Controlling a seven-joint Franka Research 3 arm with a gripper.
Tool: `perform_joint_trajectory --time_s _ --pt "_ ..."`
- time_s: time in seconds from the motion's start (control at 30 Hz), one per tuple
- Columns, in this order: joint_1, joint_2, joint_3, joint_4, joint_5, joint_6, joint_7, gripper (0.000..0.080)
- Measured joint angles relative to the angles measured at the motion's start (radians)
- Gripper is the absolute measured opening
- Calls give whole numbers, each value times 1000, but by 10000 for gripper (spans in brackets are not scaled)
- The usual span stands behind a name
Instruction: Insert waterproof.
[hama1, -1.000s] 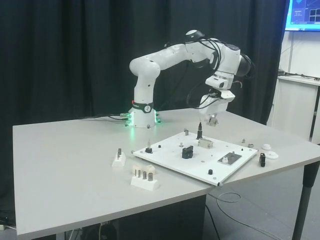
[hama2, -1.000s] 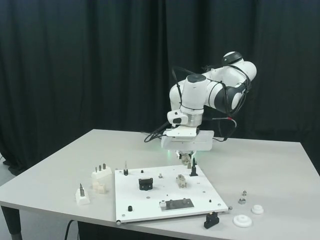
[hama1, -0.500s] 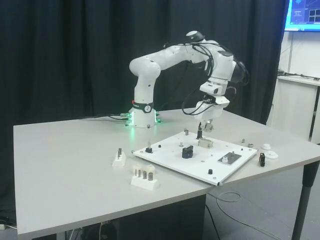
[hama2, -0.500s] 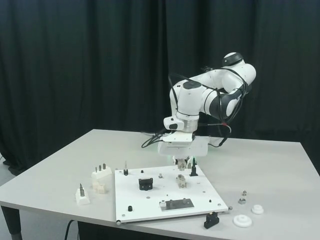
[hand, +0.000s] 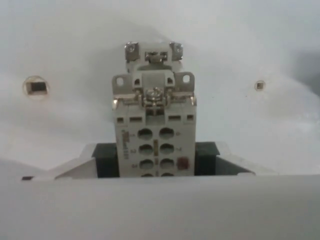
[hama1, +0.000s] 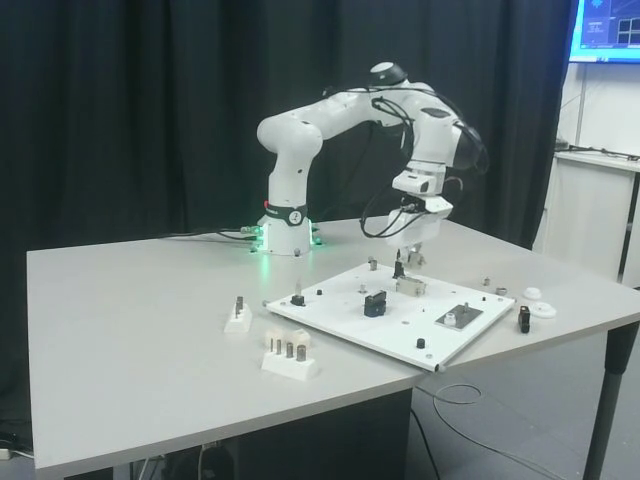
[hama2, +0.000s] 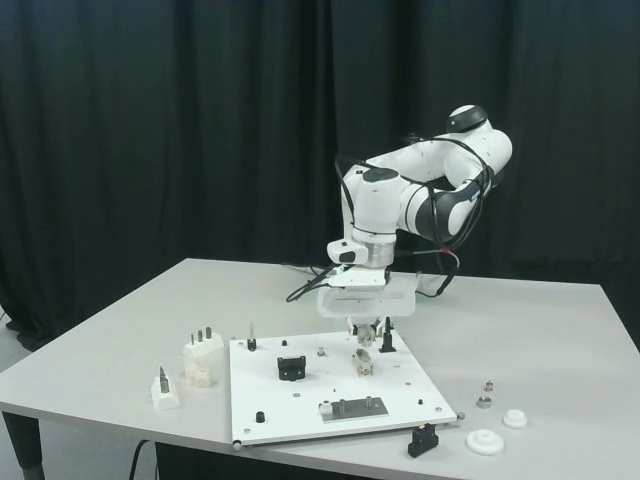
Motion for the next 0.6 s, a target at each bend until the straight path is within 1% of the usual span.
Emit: perform_joint_trajectory --time_s 0.6 --pt "1 0 39 -4 6 40 -14 310"
